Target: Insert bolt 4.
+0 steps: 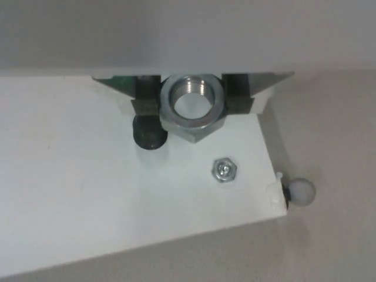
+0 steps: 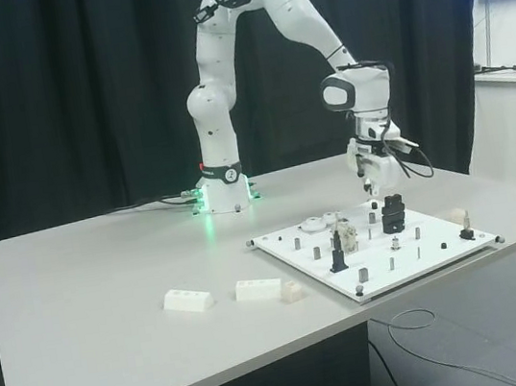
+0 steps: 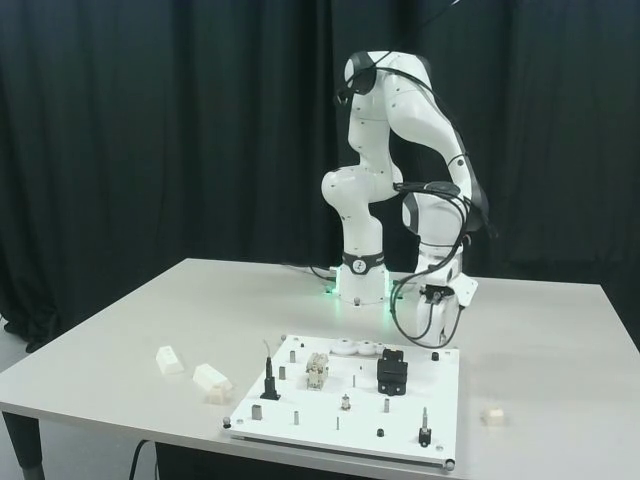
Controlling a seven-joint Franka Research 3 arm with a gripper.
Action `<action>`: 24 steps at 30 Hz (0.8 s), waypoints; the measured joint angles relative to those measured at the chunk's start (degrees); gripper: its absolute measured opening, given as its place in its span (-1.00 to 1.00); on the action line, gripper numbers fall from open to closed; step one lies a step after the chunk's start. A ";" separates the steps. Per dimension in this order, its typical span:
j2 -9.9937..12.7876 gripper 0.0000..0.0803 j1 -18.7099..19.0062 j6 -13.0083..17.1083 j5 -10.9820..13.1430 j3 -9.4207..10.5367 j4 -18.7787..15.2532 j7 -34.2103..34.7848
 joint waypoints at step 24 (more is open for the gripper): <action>0.93 -0.44 0.00 6.16 0.46 0.36 -1.68 -4.02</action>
